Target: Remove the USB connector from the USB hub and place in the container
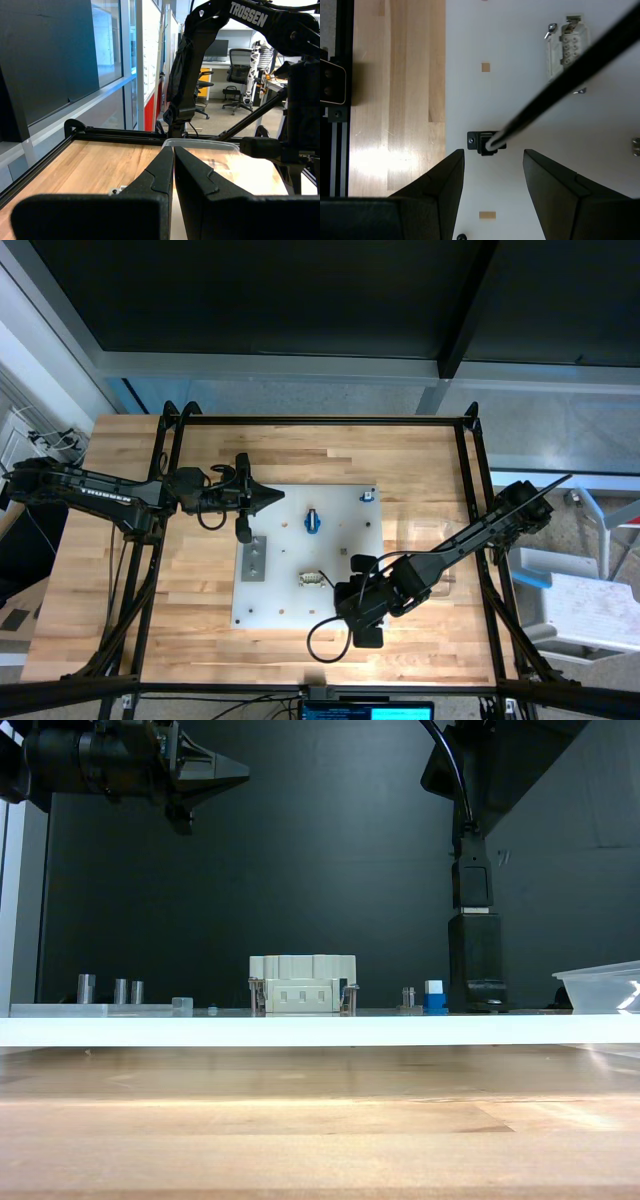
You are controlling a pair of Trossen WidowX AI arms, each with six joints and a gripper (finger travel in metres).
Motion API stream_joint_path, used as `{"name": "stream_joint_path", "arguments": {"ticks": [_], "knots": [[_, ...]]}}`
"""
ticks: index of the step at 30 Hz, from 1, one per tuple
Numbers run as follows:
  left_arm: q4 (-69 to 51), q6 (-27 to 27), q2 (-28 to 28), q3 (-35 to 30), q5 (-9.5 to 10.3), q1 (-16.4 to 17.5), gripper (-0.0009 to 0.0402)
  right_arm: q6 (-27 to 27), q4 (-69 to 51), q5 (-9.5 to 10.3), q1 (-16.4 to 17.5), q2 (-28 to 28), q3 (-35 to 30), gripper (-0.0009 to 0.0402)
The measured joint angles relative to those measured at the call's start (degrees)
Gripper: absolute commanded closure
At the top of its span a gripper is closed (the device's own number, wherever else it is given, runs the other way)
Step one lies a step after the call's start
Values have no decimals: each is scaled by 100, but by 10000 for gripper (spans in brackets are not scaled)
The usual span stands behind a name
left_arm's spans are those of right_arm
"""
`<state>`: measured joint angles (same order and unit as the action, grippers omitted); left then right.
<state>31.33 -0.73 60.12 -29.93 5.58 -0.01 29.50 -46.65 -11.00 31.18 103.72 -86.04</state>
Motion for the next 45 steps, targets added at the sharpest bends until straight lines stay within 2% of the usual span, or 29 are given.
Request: {"name": "stream_joint_path", "arguments": {"ticks": [11, 15, 32, 38, 45], "knots": [[0, 0, -2, -2, 2, 0, 392, -42, 127, -9, -4, 179, -2, 231], [0, 0, -2, 0, 0, 0, 392, -44, 153, -151, -4, 179, 11, 233], [0, 0, -2, -2, 2, 0, 392, -39, 203, -111, -4, 341, 37, 268], [0, 0, 0, 0, 0, 0, 392, -39, 205, -94, -4, 341, 37, 300], [0, 0, -2, -2, 2, 0, 392, -39, 212, -116, -4, 341, 37, 358]]}}
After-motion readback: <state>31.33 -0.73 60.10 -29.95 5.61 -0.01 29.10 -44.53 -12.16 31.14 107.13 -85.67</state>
